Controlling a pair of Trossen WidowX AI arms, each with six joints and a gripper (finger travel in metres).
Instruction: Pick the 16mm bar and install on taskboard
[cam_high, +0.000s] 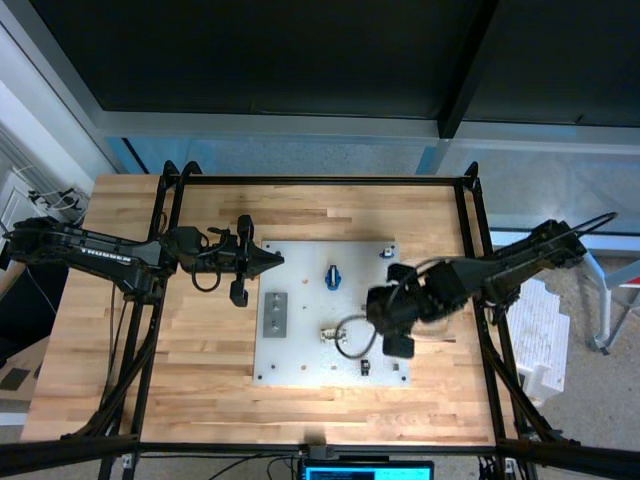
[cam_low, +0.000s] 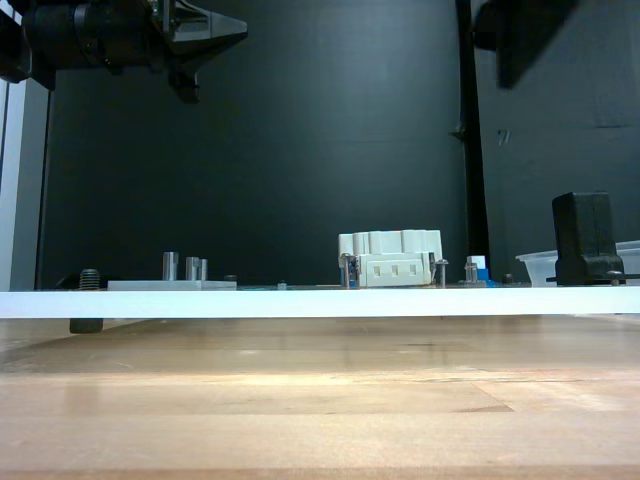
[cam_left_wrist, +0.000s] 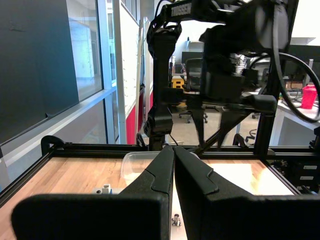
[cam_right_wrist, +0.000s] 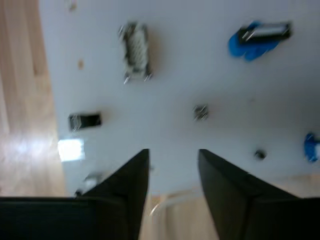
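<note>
Left gripper (cam_left_wrist: 174, 149) is parked up in the air just past the left edge of the taskboard (cam_high: 300, 362), pointing inward across it. Its fingers are pressed flat together with nothing between them.

The right gripper (cam_right_wrist: 172, 155) sits over the right-middle part of the board and looks straight down at it. Its fingers are spread fairly wide and there's nothing in the gap, just white board showing through. In the low view both arms are well above the board, not touching anything.

As for the 16mm bar (cam_right_wrist: 201, 112), the right wrist view shows a tiny grey metal bit lying loose on the white panel, just ahead of the open fingers. That looks like it, but it's blurry, so I can't swear to it. It sits between the silver connector (cam_high: 328, 333) and a small blue bit (cam_right_wrist: 312, 147) at the board's edge, apart from both.

The grey two-hole block (cam_high: 274, 313) is on the left side of the board, with a couple of pegs standing up from it in the low view. The blue piece (cam_high: 333, 277) is further back, near the middle. The board lies flat on the wooden desk (cam_high: 150, 380).
</note>
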